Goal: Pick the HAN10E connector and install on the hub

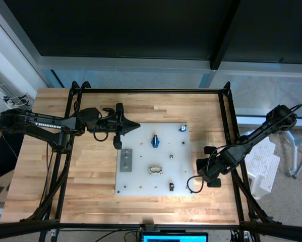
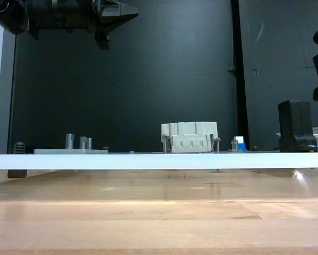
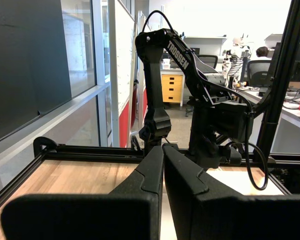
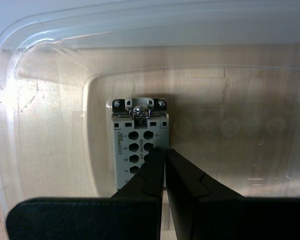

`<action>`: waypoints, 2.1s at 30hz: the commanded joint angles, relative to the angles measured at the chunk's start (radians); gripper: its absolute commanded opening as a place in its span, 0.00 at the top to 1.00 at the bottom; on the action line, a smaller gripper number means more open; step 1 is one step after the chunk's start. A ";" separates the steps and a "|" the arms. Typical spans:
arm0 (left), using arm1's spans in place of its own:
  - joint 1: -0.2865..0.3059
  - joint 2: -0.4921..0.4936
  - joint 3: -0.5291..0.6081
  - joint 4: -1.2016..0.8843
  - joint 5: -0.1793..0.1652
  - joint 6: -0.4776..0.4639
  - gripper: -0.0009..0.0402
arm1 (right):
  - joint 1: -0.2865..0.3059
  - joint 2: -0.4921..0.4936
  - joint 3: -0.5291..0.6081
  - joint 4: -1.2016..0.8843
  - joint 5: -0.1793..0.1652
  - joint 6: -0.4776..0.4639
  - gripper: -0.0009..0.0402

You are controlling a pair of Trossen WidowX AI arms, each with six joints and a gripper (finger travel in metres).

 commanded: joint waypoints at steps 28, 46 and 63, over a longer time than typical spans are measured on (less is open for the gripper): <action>0.000 0.000 0.000 0.000 0.000 0.000 0.98 | 0.000 0.002 -0.001 0.001 -0.008 0.001 0.98; 0.000 0.000 0.000 0.000 0.000 0.000 0.98 | 0.000 -0.008 0.009 -0.009 -0.009 -0.007 0.98; 0.000 0.000 0.000 0.000 0.000 0.000 0.98 | 0.001 -0.092 0.117 -0.158 -0.008 -0.012 0.98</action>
